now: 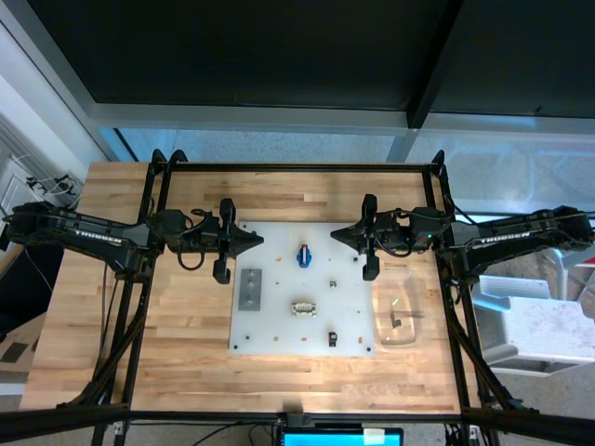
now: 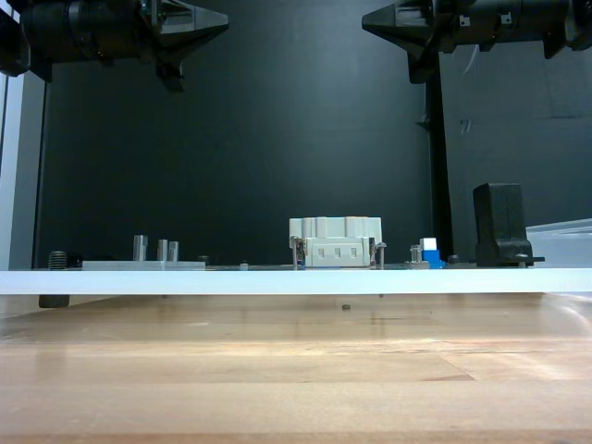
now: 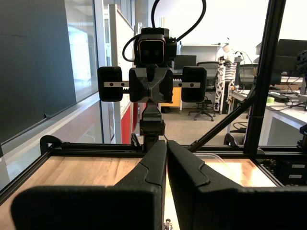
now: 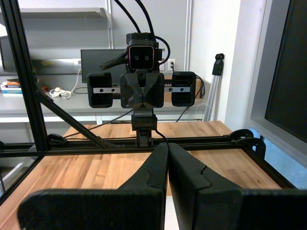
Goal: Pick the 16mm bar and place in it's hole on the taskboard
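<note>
The white taskboard [image 1: 279,330] lies mid-table. A grey metal block [image 1: 251,288] sits at its left side; three short metal bars [image 2: 162,250] stand upright in it, and I cannot tell which is the 16mm bar. No bar is in either gripper. My left gripper [image 1: 258,240] hovers high over the board's far left corner, shut and empty, its fingers [image 3: 153,165] pressed together. My right gripper [image 1: 337,234] mirrors it above the far right part, shut and empty, fingers [image 4: 184,167] together. Both hang well above the board in the low view: left gripper [image 2: 222,18], right gripper [image 2: 367,18].
On the board stand a blue part [image 1: 304,255], a white connector [image 2: 335,242] and a black block [image 2: 499,227]. A clear plastic tray [image 1: 383,327] with a small dark item lies right of the board. A black frame surrounds the wooden table.
</note>
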Controlling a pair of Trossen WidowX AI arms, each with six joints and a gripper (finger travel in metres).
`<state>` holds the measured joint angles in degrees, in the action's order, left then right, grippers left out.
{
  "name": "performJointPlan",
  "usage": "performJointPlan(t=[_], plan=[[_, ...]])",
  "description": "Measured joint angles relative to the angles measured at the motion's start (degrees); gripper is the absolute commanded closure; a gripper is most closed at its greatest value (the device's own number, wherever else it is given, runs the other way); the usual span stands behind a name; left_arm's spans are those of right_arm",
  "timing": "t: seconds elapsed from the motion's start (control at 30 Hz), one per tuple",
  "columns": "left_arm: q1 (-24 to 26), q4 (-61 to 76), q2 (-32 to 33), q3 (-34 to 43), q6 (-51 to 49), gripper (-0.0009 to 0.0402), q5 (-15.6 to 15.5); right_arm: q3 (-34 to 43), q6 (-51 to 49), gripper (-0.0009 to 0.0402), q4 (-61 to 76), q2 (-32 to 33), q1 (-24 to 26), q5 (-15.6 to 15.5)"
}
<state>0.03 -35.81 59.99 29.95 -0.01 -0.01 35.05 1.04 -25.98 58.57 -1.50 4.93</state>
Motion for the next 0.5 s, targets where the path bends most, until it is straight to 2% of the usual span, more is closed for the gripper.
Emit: performJointPlan(t=[0.03,0.07,0.1,0.5], plan=[[-0.02,0.0,0.0,0.0,0.0,0.0393,-0.02,0.0,0.04,0.0393,0.04,0.0,-0.11,-0.48],[-0.02,0.0,0.0,0.0,-0.02,0.0393,-0.02,0.0,0.61,0.0393,0.24,0.0,0.02,-3.1],[-0.02,-0.02,0.0,-0.02,-0.02,0.0393,0.0,0.0,0.87,0.0393,0.31,0.0,0.02,-4.31],[-0.02,-0.02,0.0,-0.02,0.0,0.0393,0.0,0.0,1.25,0.0393,0.42,0.0,-0.02,-4.76]])
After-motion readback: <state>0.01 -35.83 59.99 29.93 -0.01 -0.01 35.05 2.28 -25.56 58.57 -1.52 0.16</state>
